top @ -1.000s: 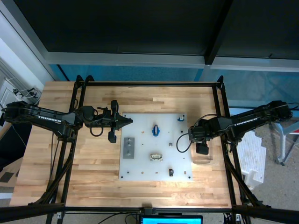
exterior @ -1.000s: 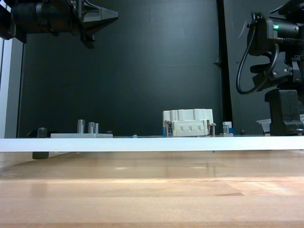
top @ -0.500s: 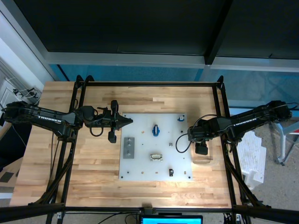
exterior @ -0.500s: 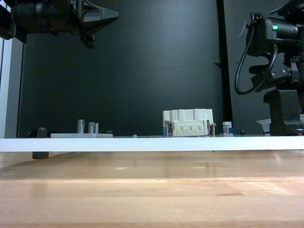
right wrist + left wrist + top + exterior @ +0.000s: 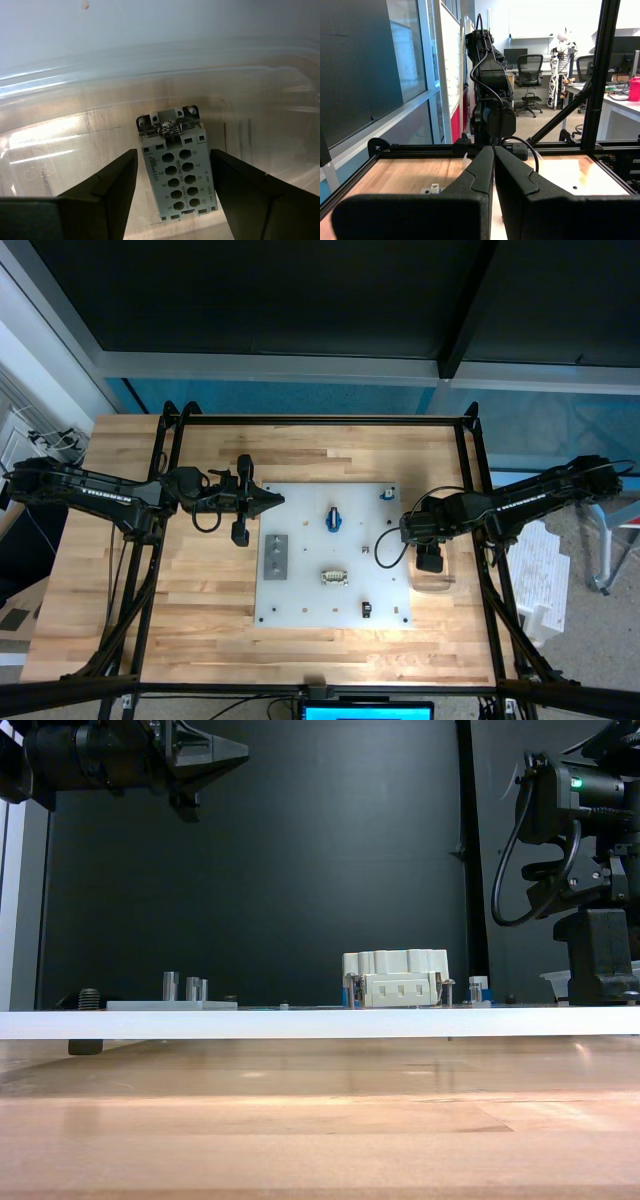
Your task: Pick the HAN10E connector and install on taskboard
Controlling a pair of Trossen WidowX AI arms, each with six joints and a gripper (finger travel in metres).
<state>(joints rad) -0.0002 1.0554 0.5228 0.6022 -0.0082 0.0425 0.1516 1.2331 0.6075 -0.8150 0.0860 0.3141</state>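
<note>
Over the clear tray [image 5: 440, 583], just off the taskboard's [image 5: 300, 605] right edge, the right gripper [image 5: 428, 558] points down, jaws wide. It straddles the HAN10E connector [image 5: 176, 170], which lies flat on the tray floor. Pads [image 5: 117, 175] sit close beside it, contact unclear, no grip yet. Left gripper [image 5: 272, 500] hangs raised by the board's left edge, jaws closed on nothing. Status: pre-grasp. Remaining: close, lift, carry to the beige housing [image 5: 335, 578] mid-board (probably the mate), then seat.

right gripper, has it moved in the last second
Yes, slightly: the right gripper, open around the connector in the clear tray, edged toward the white board. Left gripper stayed shut over the board's far-left corner.
</note>
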